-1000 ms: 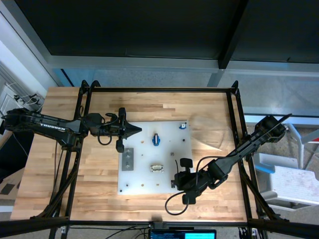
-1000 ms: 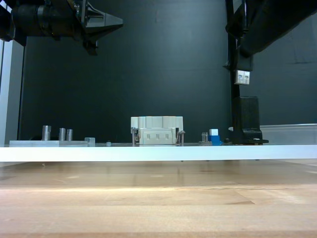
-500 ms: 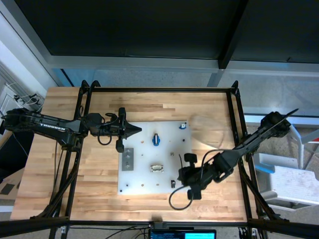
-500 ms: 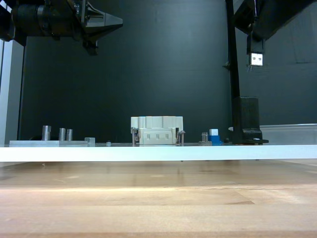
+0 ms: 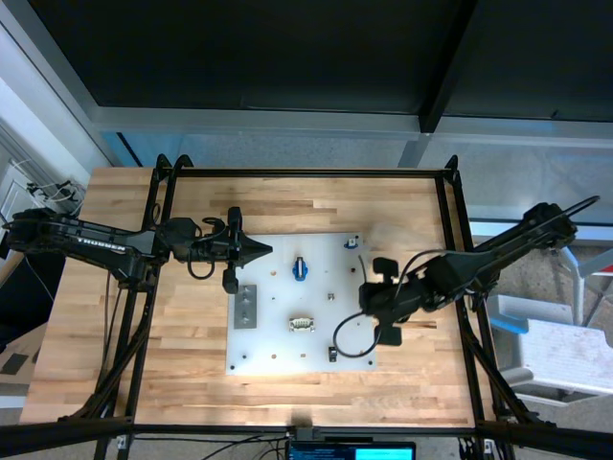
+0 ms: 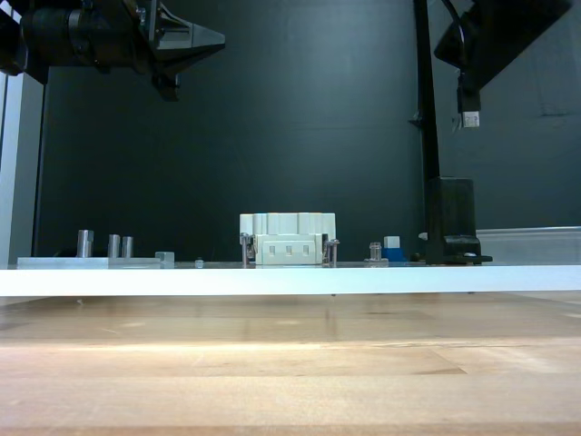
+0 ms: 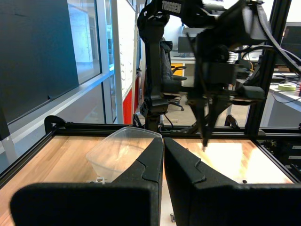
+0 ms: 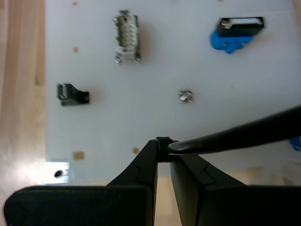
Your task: Remove the USB connector from the USB hub and place in the container
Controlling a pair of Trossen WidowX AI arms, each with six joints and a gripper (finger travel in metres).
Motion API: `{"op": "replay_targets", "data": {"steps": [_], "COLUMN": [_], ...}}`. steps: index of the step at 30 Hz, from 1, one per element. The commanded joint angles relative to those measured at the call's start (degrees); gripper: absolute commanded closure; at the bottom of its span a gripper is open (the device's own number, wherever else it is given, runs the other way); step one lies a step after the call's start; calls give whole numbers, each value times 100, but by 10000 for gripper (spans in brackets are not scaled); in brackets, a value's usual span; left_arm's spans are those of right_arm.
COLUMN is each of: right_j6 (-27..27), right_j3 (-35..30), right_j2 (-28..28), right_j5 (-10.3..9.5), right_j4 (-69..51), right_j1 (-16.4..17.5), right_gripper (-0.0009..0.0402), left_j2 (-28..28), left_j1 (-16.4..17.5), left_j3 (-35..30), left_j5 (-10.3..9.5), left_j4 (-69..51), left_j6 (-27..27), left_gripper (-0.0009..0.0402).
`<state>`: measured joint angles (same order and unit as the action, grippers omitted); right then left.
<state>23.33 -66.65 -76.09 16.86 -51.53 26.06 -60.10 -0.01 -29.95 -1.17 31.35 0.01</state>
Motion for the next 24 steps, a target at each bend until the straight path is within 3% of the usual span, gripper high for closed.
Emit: {"op": "replay_targets", "data": {"steps": [1, 6, 12, 18, 24], "right_j6": [-127, -273, -490, -682, -935], "right_j3": [299, 750, 1093, 1222, 1362], "right_j2": [407, 1043, 1668, 1954, 2017], "right_j5": [-72, -302, -317, -319, -354], "right_j4": [-127, -411, -916, -1384, -1537], "right_j1": [-205, -564, -922, -1429, -2157], "right_gripper": [393, 393, 393, 393, 393], "left_j2": [0, -2, -2, -2, -2], "left_j1": [2, 0, 0, 0, 0], "left_j3": [0, 0, 0, 0, 0], "left_j5": [2, 2, 2, 2, 2], "left_j4": [0, 0, 2, 2, 0], "left_j6": [2, 2, 2, 2, 2], "left_gripper": [392, 392, 392, 392, 392]}}
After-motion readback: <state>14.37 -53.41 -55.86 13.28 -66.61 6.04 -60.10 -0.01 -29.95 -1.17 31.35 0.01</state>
